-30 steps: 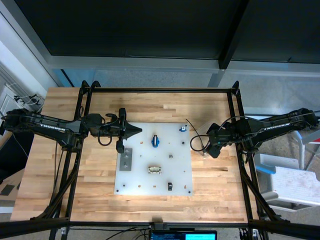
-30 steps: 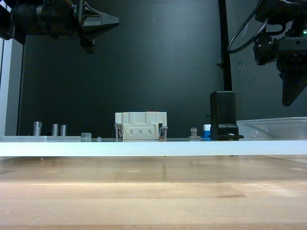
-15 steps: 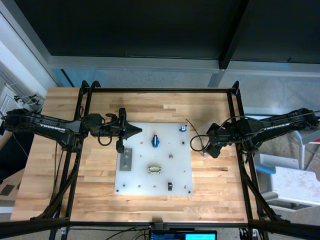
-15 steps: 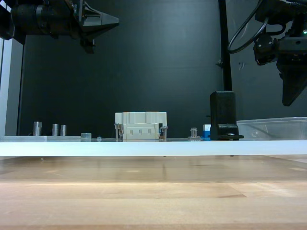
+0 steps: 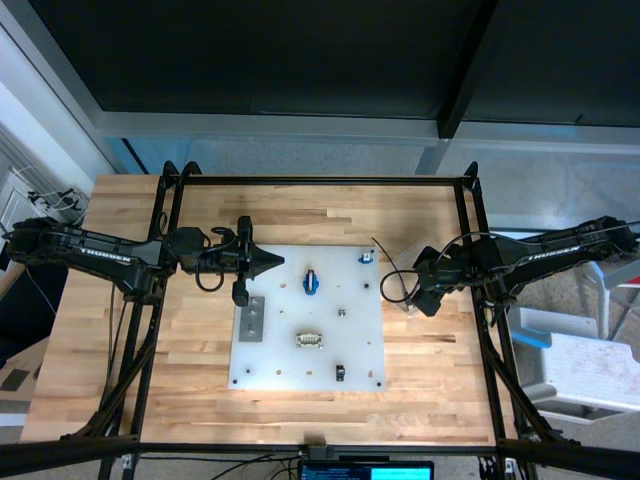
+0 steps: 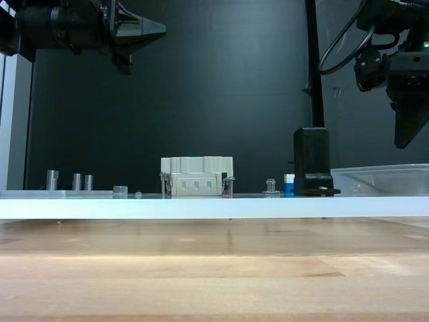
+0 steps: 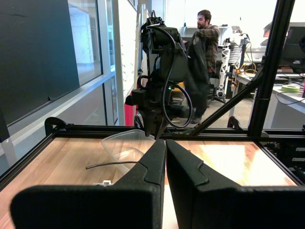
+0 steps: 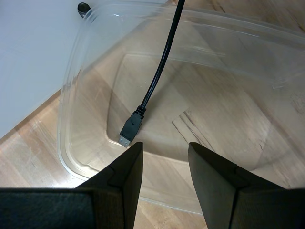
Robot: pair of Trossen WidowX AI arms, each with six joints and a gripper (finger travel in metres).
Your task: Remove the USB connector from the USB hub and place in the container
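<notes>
High view: nothing shifted versus earlier frames. Right hand (image 8: 162,149) apart, hovering over container (image 8: 71,100); USB connector (image 8: 129,129) lies inside, cable cut off. Left hand (image 7: 165,143) together, over white board (image 5: 300,372) edge

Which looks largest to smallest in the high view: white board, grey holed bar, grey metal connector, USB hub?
1. white board
2. grey holed bar
3. grey metal connector
4. USB hub
The left gripper, shut, hovers over the board's far-left corner; the right gripper, open, hangs over the container.
</notes>
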